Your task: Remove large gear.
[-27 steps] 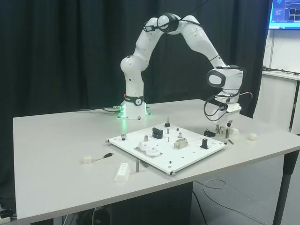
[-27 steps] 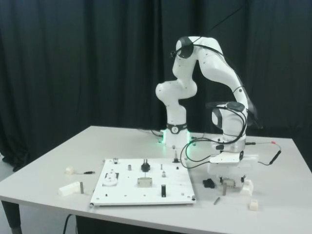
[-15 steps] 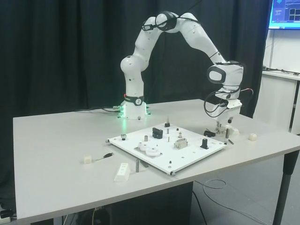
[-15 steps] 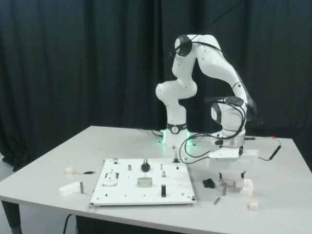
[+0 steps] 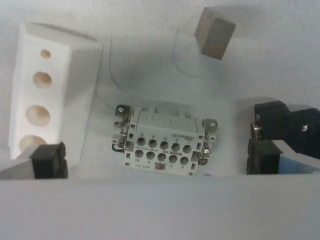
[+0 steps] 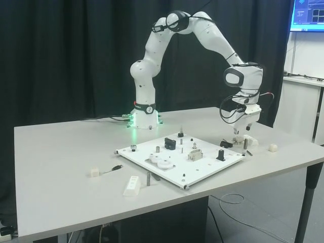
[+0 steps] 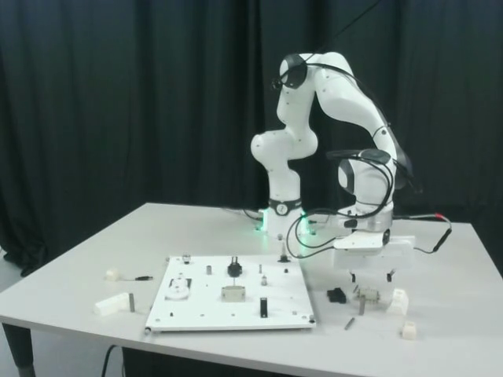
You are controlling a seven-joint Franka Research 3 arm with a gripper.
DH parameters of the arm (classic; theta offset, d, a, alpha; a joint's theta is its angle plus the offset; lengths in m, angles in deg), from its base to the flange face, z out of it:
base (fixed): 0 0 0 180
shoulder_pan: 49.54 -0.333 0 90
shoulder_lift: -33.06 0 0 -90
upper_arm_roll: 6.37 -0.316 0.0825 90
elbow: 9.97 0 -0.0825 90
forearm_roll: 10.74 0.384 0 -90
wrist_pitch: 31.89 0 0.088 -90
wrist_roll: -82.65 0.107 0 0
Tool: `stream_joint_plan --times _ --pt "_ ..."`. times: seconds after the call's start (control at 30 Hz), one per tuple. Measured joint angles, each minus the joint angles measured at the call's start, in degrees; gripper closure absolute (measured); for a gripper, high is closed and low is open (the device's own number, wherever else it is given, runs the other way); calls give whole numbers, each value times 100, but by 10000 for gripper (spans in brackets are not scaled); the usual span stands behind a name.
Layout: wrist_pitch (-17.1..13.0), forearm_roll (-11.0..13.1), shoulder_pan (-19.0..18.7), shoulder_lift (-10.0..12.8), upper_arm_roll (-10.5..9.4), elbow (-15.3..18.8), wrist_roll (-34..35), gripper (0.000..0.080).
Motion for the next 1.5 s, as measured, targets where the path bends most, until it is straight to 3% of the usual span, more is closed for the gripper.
stream_joint_plan --times 0.73,1.03,1.27,1.5 --pt "129 -11 0 -130 56 -12 -233 3" --pt "166 -149 0 -195 217 -51 -246 3" --pt "295 -546 1 -306 577 -98 -252 3" --pt "678 -1347 102 -435 1203 -241 -500 3"
